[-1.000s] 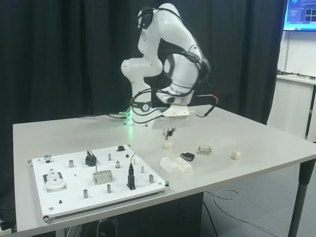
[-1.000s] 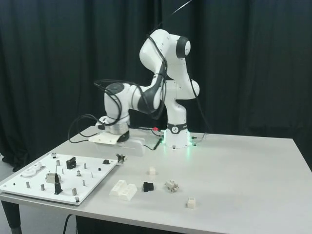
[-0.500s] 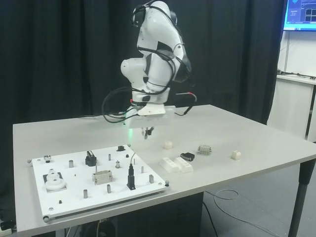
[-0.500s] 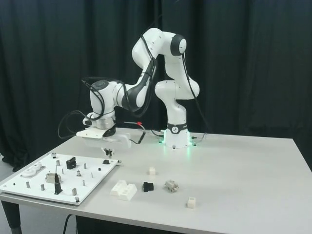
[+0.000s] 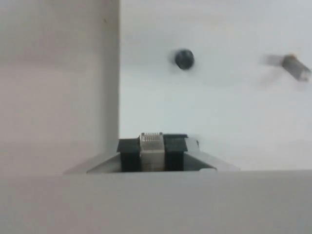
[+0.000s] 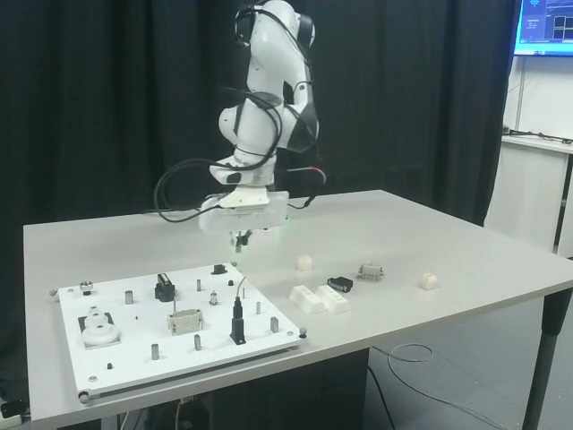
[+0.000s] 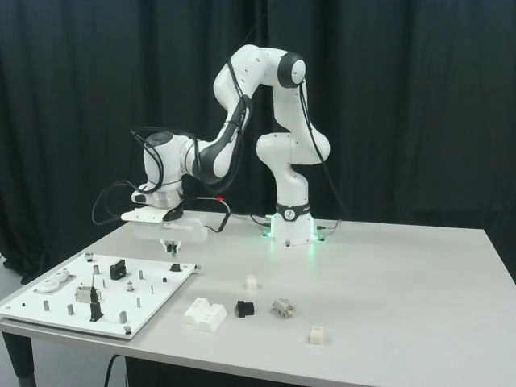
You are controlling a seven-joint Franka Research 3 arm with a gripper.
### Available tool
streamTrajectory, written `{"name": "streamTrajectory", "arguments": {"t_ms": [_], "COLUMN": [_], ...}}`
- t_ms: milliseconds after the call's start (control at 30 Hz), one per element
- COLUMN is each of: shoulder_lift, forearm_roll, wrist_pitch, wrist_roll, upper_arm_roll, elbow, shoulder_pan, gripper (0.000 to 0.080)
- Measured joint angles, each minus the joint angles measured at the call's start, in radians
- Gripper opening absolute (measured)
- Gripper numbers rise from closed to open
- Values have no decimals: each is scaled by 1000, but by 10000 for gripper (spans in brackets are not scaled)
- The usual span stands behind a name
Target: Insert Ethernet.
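Note:
In the wrist view my gripper is shut on a small Ethernet plug, held between two black fingers. Below it lie the edge of the white task board and grey table, with a black knob on the board. In the room views the gripper hangs a little above the far right corner of the board. The board's sockets are too small to tell apart.
The board carries several pegs, a black upright plug and a grey block. Loose on the table right of it are white blocks, a black connector, a grey connector and a white cube.
The arm has swung left, away from above the loose parts, and now holds the gripper over the board's far right corner. The fingers stay shut on the plug.

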Motion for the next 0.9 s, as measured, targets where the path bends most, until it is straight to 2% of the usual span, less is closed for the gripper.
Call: {"name": "streamTrajectory", "arguments": {"t_ms": [433, 667, 900], "shoulder_lift": [-68, -95, -106], "forearm_roll": [0, 0, 0], "wrist_pitch": [176, 259, 321], "wrist_roll": [-127, -173, -207], "upper_arm_roll": [-71, -82, -86], "elbow": [-156, -221, -265], "shoulder_pan": [0, 0, 0], "gripper": [99, 99, 99]}}
